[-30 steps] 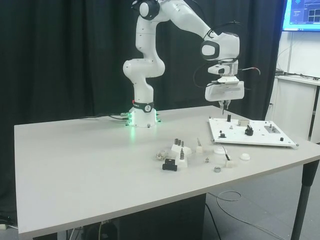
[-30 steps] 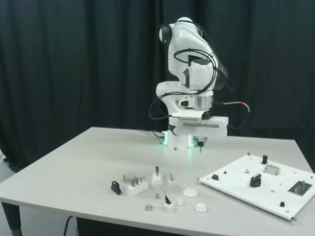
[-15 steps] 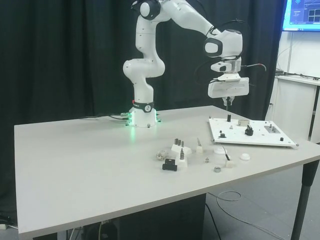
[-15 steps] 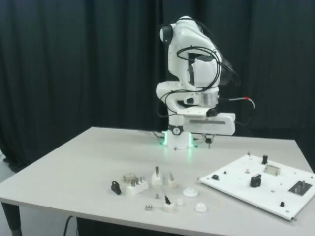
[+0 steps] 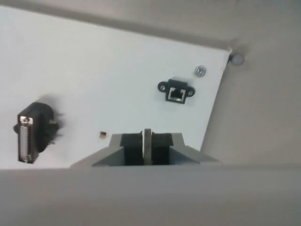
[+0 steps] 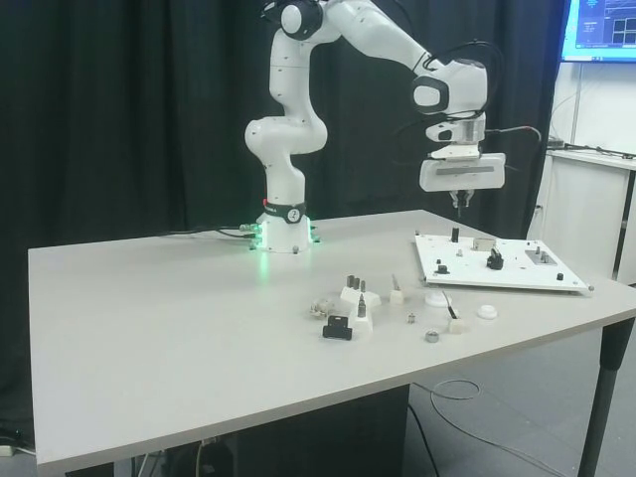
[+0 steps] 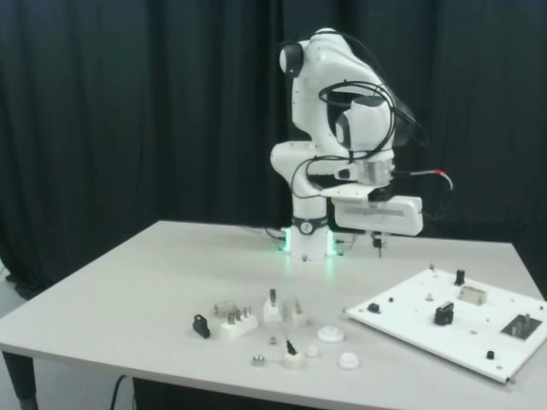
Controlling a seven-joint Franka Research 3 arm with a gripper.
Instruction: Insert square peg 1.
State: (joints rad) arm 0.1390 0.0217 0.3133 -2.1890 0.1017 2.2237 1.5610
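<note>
Board (image 6: 512,275) on the table (image 6: 179,308), loose parts (image 6: 353,303) before it, apparently apart.

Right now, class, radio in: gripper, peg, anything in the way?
Gripper shut on square peg, hanging above white board. Small square hole in board, not yet filled. Nothing seen between peg and board.

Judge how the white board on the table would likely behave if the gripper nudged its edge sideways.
The board is a thin flat plate lying on the table, so it would probably slide, not tip. It looks stiff: its edges run straight. Only small parts are mounted on it, so it may be fairly light; whether anything holds it down cannot be seen.
</note>
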